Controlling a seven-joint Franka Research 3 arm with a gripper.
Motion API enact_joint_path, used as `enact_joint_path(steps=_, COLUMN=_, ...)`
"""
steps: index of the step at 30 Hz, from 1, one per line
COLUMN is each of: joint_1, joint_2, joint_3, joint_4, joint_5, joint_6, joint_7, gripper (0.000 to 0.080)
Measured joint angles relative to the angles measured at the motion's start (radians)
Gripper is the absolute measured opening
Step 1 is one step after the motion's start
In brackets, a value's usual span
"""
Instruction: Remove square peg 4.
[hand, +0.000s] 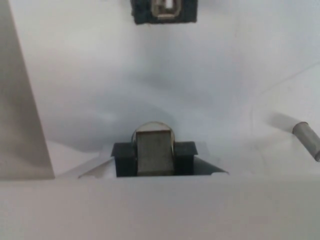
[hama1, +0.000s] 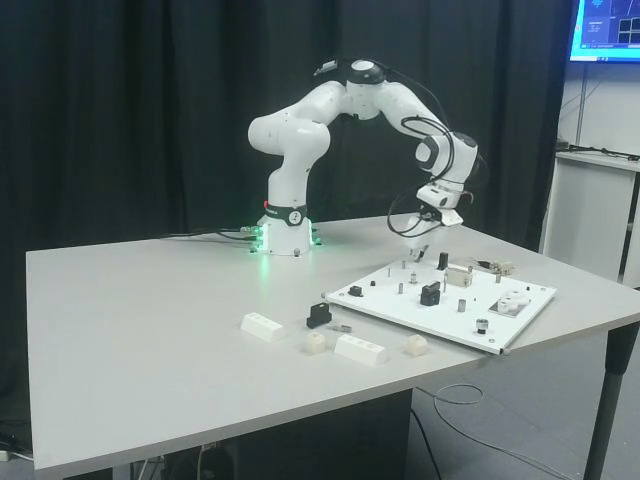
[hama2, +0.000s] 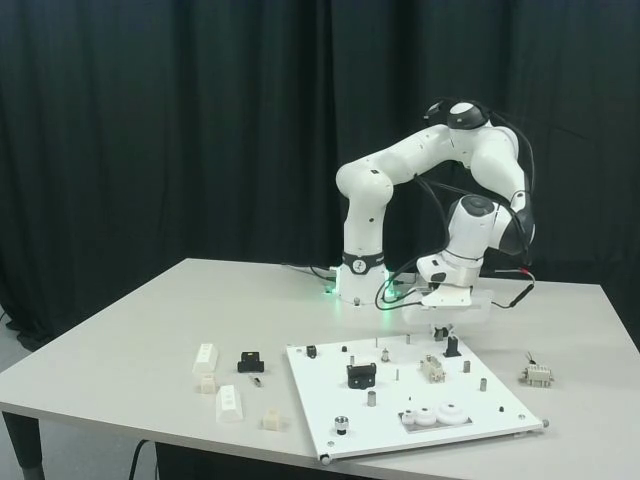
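Well, starting at the left of the grey table (hama2: 120, 330) as the second room view shows it, two white blocks (hama2: 205, 358) lie near a small black bracket (hama2: 250, 362), at about nine o'clock from the white board (hama2: 325, 425). On the board, a black holder (hama2: 360, 375) sits near the middle. A pair of white round wheels (hama2: 437, 415) lies at about five o'clock from it.

Further right the white arm (hama2: 400, 160) arches over from its base (hama2: 362, 285), and the gripper (hama2: 440, 322) hangs above the board's far edge, at roughly one o'clock from the black holder. The wrist view shows its fingers drawn in narrow, a black pad (hand: 124, 159) pressed against each side of square peg 4 (hand: 154, 152). The grey peg stands upright between them. It is lifted clear of the board and apart from the black square socket (hand: 165, 11) beyond it. A thin grey pin (hand: 307, 139) stands off to one side.

At the far right, at about three o'clock from the board, a small connector (hama2: 536, 375) rests on the table.
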Motion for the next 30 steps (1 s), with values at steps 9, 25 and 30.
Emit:
enact_joint_path(steps=9, joint_1=0.0, joint_2=0.0, joint_3=-0.002, joint_4=0.002, joint_5=-0.007, joint_6=-0.003, joint_7=-0.022, gripper=0.0153)
enact_joint_path(steps=25, joint_1=-0.004, joint_2=0.0, joint_3=0.012, joint_4=0.004, joint_5=-0.004, joint_6=0.008, joint_7=-0.033, gripper=0.0153)
enact_joint_path(steps=30, joint_1=-0.003, joint_2=0.0, joint_3=0.011, joint_4=0.004, joint_5=-0.004, joint_6=0.008, joint_7=-0.038, gripper=0.0153)
